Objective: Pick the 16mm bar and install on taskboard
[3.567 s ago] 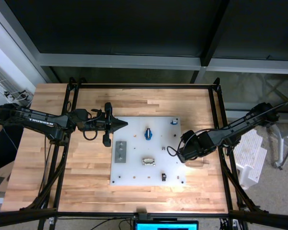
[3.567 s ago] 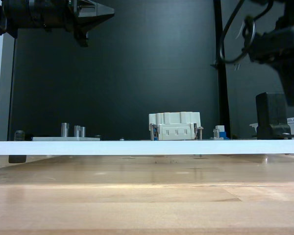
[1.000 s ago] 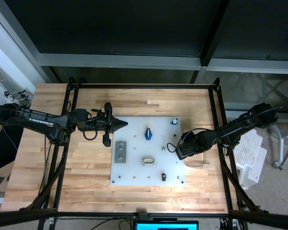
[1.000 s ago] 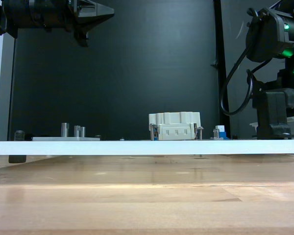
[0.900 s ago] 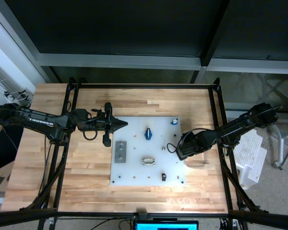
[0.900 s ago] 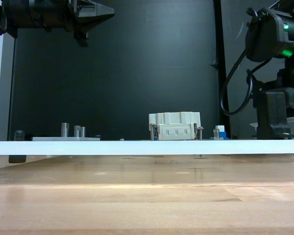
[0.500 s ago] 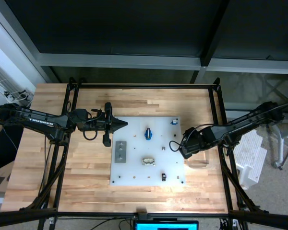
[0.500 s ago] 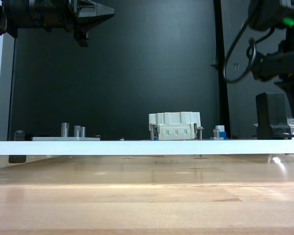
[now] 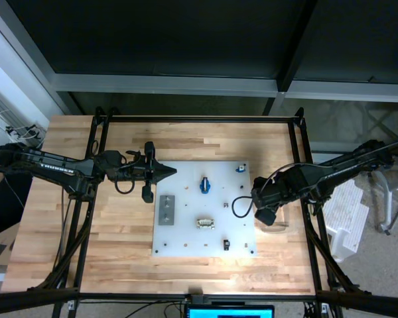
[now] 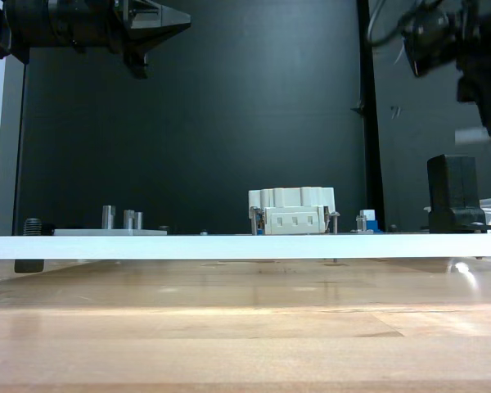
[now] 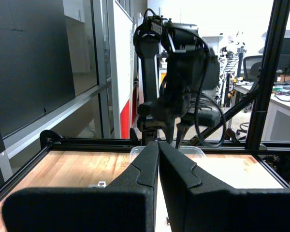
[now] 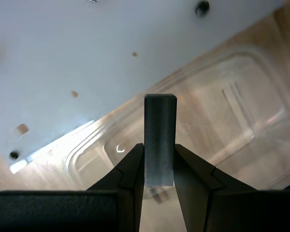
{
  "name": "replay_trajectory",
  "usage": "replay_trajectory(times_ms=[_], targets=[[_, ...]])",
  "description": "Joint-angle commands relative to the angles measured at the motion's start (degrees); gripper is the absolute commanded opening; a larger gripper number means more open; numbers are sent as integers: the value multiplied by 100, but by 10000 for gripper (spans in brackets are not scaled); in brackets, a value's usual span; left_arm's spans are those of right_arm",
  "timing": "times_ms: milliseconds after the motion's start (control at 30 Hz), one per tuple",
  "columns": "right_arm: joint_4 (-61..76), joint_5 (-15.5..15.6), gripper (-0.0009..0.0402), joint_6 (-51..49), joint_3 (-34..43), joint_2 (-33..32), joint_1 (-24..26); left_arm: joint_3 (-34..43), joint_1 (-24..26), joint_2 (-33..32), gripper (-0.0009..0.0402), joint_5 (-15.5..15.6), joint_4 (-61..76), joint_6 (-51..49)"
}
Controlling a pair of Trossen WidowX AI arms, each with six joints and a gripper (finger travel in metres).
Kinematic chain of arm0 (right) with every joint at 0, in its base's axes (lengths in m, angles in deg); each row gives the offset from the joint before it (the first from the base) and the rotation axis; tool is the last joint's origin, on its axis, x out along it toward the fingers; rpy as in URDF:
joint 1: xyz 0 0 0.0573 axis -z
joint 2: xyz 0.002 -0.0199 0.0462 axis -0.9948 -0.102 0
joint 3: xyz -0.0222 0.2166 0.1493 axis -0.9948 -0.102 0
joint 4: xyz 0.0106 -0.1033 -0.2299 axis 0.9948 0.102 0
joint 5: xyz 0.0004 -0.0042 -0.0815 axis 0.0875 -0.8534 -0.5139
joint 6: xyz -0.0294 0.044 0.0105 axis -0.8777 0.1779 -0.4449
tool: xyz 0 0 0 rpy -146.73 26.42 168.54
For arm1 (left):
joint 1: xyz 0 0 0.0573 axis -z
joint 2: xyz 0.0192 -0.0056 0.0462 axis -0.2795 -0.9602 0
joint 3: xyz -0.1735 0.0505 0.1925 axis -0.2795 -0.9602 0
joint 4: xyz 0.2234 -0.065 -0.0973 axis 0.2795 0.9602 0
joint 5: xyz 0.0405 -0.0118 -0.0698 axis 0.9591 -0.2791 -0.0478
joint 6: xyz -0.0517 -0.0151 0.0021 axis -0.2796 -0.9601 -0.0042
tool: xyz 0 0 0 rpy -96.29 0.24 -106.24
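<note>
Since the bar [image 12: 160, 121] is clamped between the fingers of the right hand [image 12: 159, 146], the picking half of the job looks done (the wrist view shows it plainly, one end poking out past the fingertips). That hand hangs in the air over the clear plastic tray [image 12: 222, 111] just beside the right edge of the white board [image 9: 186, 232], so the bar is clear of any seat. What is left, as I judge it, is the whole install: carry the bar over the board, line it up and set it in. Which hole or fixture is meant for it I cannot tell. The left hand [image 11: 158, 143] has its fingers pressed together with nothing between them. It is held high over the board's far left corner, above the bench [image 9: 119, 232].
</note>
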State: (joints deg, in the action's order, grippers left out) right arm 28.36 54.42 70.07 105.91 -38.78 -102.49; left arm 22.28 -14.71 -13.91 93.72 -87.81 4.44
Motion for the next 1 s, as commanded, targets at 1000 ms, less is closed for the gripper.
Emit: replay_trajectory(times_ms=[1000], targets=[[-909,437,12,-3928,1687,-168,1097,0,11,-94,33,22,-4,-997]])
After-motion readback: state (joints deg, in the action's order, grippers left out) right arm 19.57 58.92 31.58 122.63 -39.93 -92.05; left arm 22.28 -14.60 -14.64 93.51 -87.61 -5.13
